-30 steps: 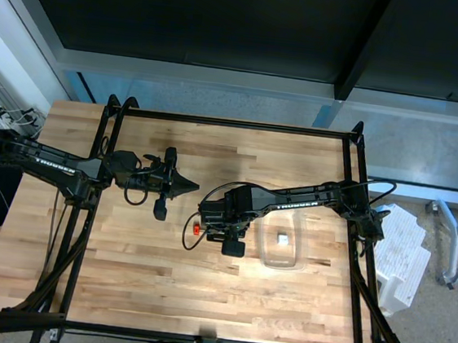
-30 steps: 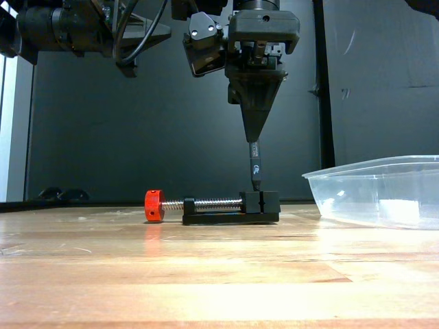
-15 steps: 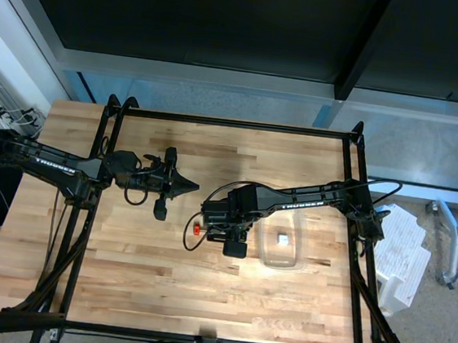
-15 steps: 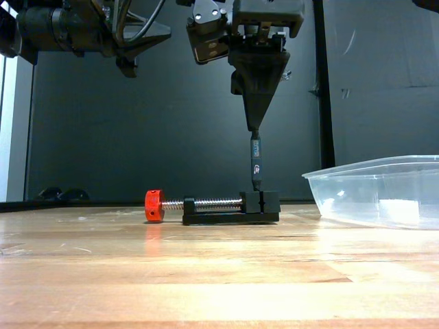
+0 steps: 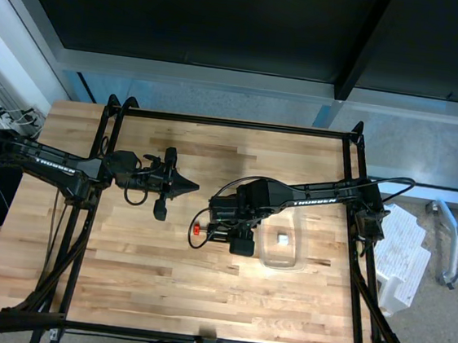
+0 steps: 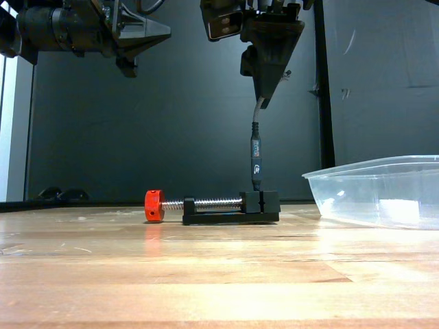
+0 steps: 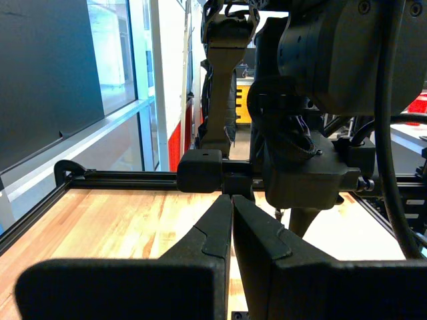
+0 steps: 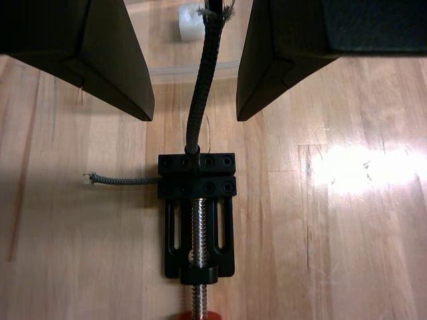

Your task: Pick the USB-C connector and install on taskboard

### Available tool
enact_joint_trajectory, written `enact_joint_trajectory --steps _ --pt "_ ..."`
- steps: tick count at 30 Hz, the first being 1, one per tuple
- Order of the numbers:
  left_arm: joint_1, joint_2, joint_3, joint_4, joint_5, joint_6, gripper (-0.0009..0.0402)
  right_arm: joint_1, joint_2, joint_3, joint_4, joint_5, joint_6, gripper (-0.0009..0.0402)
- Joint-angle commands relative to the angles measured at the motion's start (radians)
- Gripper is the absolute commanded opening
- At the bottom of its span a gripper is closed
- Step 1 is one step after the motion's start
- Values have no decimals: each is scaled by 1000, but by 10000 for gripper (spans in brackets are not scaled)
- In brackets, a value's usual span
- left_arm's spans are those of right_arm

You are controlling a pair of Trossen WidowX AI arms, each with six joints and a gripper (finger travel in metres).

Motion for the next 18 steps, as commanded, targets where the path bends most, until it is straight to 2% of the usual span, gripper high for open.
enact_joint_trajectory --steps 1,9,18 --pt "0 0 0 0 0 0 0 1 1 1 -1 1 0 167" --pt "0 0 0 0 0 0 0 -5 -67 -19 78 3 -30 148" --pt "0 0 0 0 0 0 0 -24 -270 -213 356 5 -98 125"
